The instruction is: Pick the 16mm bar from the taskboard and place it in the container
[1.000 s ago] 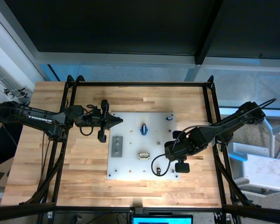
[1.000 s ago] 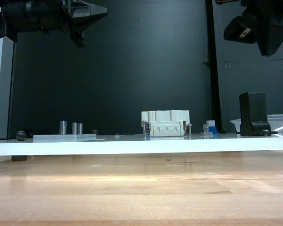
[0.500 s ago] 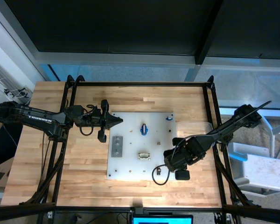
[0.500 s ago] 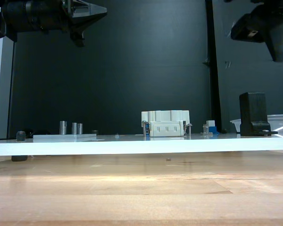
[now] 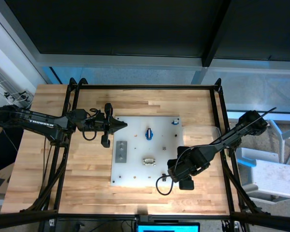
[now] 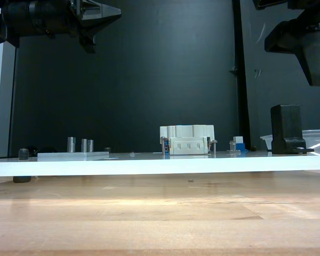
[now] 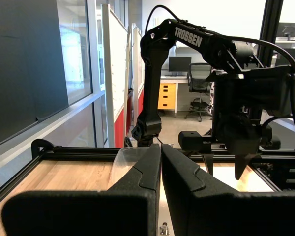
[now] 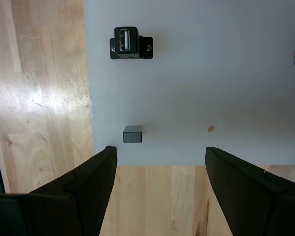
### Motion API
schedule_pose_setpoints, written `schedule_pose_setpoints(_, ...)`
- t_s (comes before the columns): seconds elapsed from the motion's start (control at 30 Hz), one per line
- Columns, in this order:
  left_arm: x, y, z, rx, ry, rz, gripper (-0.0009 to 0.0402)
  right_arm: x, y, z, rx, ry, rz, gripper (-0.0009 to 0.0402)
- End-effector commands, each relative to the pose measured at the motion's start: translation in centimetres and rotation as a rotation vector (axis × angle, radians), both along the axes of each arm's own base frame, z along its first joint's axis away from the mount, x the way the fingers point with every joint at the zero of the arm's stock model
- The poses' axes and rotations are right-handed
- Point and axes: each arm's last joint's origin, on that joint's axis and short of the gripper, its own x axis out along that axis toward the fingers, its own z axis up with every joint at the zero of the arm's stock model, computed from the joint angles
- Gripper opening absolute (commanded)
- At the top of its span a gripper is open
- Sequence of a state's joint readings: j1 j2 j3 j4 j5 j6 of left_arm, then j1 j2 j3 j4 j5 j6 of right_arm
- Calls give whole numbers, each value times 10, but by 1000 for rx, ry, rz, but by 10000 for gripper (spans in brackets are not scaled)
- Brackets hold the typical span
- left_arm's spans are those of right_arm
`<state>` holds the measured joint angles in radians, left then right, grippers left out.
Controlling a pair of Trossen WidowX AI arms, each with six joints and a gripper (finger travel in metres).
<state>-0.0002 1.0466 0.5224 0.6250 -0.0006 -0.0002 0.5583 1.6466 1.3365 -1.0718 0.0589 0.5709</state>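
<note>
Here, right gripper [image 8: 158, 151] hovers spread open above the taskboard's [image 5: 135, 130] near right corner.
Left gripper [image 5: 123, 124], clenched empty, hangs over the far left edge; bars [image 6: 84, 145] stand in the grey block [image 5: 121, 151], well apart from the open one.

White sq. taskboard [image 5: 135, 169] lies flat mid-table. Clear container [image 5: 201, 134] sits just beside its R edge. Metal bars [image 6: 84, 144] stand upright on grey block [image 5: 122, 151]; can't tell which is 16mm.
</note>
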Motion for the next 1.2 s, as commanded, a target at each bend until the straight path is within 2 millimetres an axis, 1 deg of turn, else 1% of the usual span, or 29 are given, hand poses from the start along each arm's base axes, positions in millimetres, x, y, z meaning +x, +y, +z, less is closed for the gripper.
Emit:
schedule_pose_setpoints(0.03, 0, 0, 0, 0, 0, 0, 0, 1, 2, -6, -9, 16, 2, 256)
schedule_pose_setpoints(0.3, 0, 0, 0, 0, 0, 0, 0, 4, 7, -17, -17, 40, -7, 256)
schedule_pose_setpoints(0.8, 0, 0, 0, 0, 0, 0, 0, -1, 11, -34, -9, 42, -17, 256)
schedule_pose_setpoints(1.0, 0, 0, 0, 0, 0, 0, 0, -3, 12, -47, 8, 21, -13, 256)
schedule_pose_setpoints(1.2, 0, 0, 0, 0, 0, 0, 0, -2, 14, -55, -2, 32, -8, 256)
